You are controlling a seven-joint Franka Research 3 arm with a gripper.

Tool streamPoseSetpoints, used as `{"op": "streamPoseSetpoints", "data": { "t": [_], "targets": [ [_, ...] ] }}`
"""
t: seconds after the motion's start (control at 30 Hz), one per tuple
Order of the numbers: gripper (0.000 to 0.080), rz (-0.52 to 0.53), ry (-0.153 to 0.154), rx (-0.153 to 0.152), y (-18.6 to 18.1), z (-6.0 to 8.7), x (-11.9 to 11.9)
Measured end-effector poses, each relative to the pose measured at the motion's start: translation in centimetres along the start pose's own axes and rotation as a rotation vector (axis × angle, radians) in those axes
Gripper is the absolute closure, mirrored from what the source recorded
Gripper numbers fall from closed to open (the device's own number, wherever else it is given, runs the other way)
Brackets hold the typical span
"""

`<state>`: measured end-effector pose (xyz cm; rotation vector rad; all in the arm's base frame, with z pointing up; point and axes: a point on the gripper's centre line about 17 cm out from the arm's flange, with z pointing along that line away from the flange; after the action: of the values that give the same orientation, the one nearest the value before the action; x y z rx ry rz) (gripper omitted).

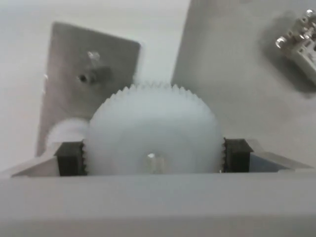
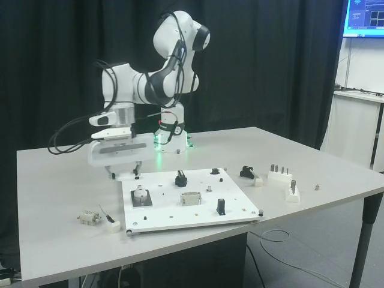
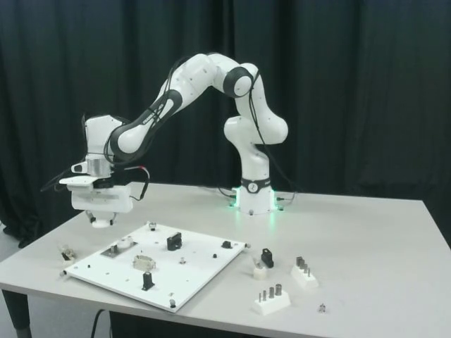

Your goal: Insert large gear.

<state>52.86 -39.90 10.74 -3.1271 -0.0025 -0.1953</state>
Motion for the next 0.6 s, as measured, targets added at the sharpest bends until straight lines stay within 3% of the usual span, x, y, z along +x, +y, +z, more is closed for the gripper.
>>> {"op": "streamPoseSetpoints", "data": {
  "t": [0.27,0.6],
  "targets": [
    [0.0206,0.069,-0.029,-0.005,-1.4,0.4,1.4],
    [0.0206,0.051,-0.039,-0.014,-2.3,2.0,2.8]
  ]
}}
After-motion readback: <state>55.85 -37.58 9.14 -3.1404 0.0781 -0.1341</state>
